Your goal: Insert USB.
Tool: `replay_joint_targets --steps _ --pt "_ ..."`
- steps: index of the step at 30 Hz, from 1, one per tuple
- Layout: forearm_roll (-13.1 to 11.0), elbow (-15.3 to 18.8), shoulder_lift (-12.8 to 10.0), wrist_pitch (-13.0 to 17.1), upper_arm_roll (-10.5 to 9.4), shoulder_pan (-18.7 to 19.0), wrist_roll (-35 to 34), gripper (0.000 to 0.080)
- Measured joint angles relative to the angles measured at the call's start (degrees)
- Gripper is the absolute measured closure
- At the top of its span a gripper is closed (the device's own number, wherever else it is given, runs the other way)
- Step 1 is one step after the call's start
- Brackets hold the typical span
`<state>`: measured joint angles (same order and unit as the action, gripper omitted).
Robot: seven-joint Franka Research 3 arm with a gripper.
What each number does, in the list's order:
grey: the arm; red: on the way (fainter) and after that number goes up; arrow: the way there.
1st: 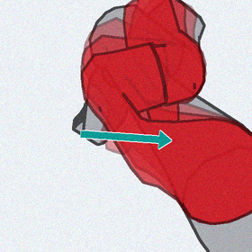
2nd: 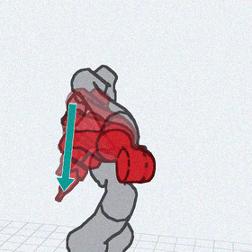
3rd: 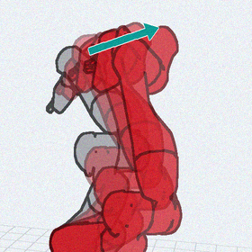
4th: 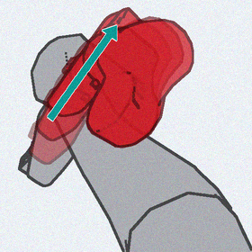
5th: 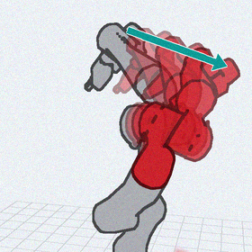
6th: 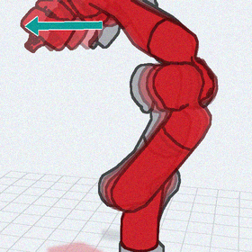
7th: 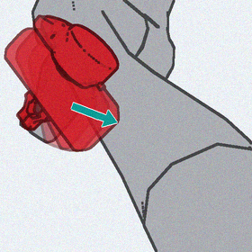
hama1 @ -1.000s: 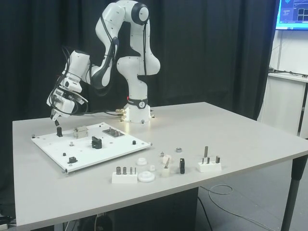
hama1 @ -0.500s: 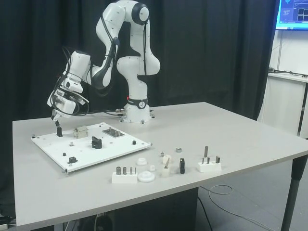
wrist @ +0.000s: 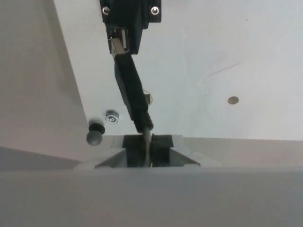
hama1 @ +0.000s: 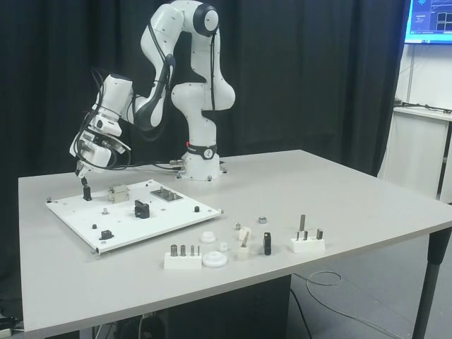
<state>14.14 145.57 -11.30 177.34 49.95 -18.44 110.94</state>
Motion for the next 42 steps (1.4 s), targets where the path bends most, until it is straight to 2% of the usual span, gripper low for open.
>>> replay_joint_targets --steps 17,42 --pt "-0.1 0.7 2.3 -1.7 0.01 0.0 -0.3 0.0777" --pt "-0.1 0.6 2.3 -2.0 0.01 -0.6 -0.3 0.0777"
